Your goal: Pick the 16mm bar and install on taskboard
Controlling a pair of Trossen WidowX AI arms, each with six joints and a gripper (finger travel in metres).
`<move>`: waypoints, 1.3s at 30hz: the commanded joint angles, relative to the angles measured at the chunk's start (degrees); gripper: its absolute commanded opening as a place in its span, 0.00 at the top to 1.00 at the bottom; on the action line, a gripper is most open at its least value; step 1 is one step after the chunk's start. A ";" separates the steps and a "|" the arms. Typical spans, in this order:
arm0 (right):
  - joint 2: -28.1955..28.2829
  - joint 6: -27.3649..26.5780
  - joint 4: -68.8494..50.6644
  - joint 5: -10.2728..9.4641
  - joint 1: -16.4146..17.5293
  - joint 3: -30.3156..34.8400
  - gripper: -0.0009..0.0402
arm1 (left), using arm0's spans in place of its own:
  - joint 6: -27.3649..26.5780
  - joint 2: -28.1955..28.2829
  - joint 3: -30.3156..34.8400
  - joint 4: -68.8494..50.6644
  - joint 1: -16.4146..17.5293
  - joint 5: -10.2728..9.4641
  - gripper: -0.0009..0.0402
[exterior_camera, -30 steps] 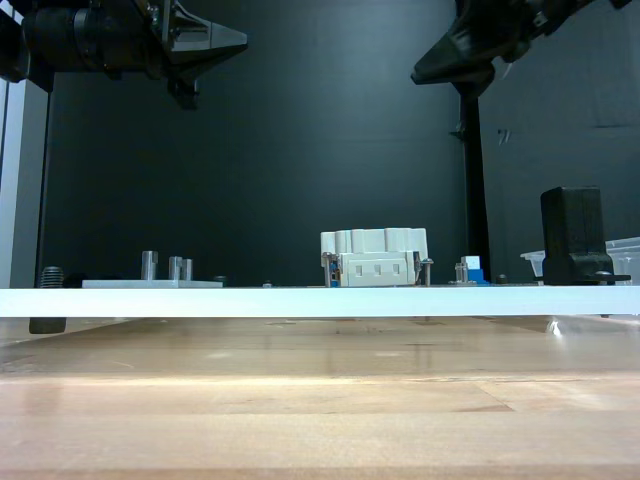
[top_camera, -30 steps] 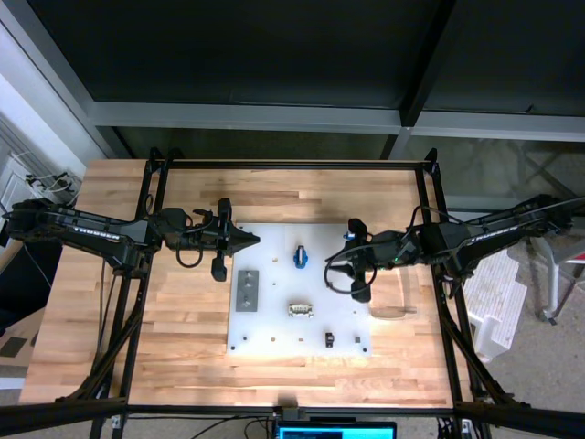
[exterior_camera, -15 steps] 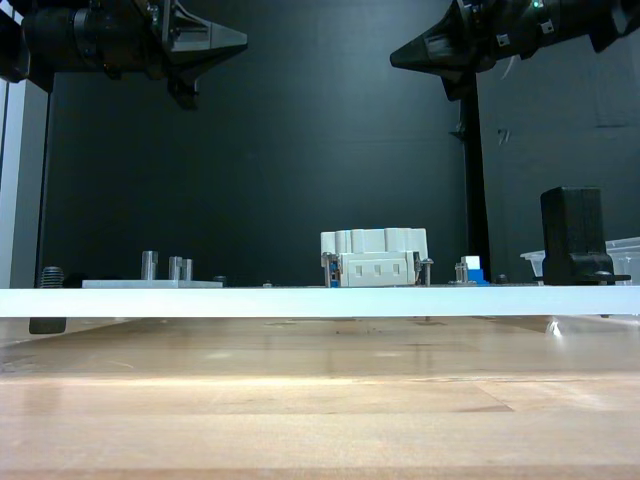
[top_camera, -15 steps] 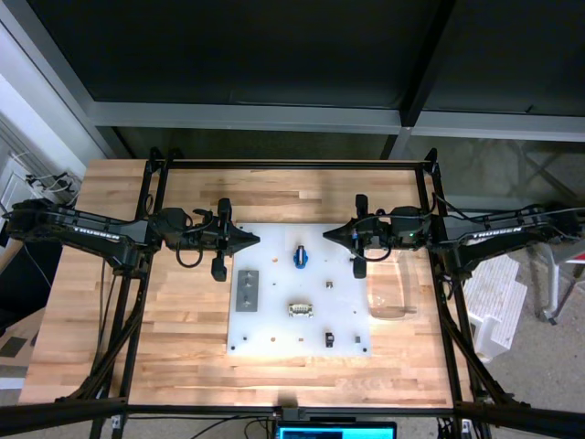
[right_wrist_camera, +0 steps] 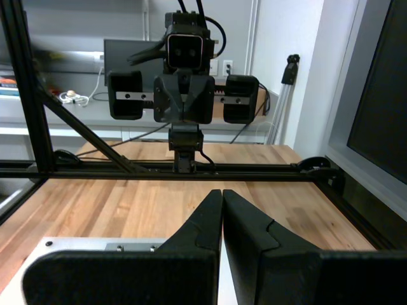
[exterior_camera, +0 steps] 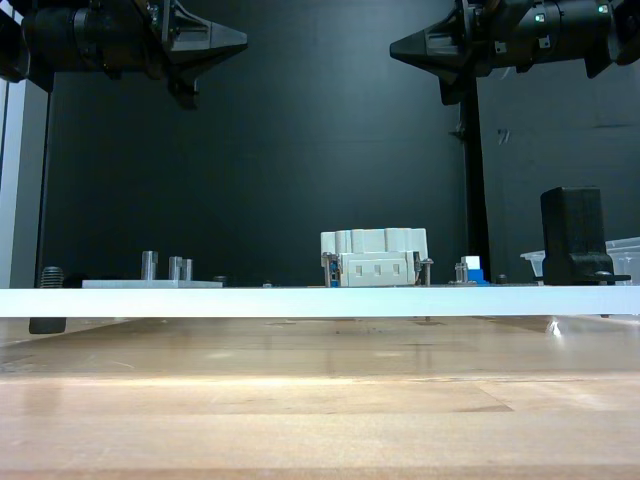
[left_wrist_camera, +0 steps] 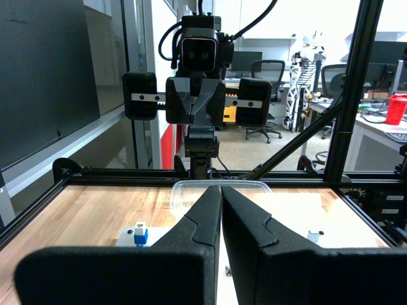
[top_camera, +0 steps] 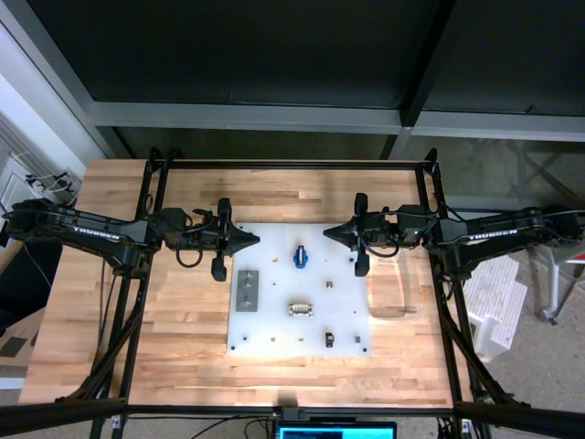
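Two arms reach in over the table (top_camera: pixel 137 347), and each one carries one gripper. The left gripper (top_camera: pixel 254 240) hangs high above the far left corner of the white board (top_camera: pixel 274 322). Its two fingers are pressed together and hold nothing. The right gripper (top_camera: pixel 327 230) hangs about as high, above the far edge of the board. Its two fingers are also pressed together and hold nothing. The two tips point at each other, well apart, and in each wrist view the other gripper is seen straight ahead.

On the board I count one grey block (top_camera: pixel 248 289), one blue knob (top_camera: pixel 301 257), one white connector (top_camera: pixel 300 311) and one small black part (top_camera: pixel 329 340). In the low view three short grey pegs (exterior_camera: pixel 150 265) stand upright on the grey block – one alone and two close together. Which of them is the bar I cannot tell. One clear tray (top_camera: pixel 393 294) lies on the table, just beside the right edge of the board.
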 commanded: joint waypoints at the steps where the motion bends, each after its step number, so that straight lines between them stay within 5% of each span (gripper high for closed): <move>1: 0.04 0.15 1.11 -0.07 0.04 -0.24 0.98 | 0.02 0.02 0.00 0.04 0.00 0.00 0.98; 39: 0.17 3.02 1.55 0.07 0.07 -0.13 0.98 | 0.02 0.02 0.00 0.02 0.00 0.00 0.98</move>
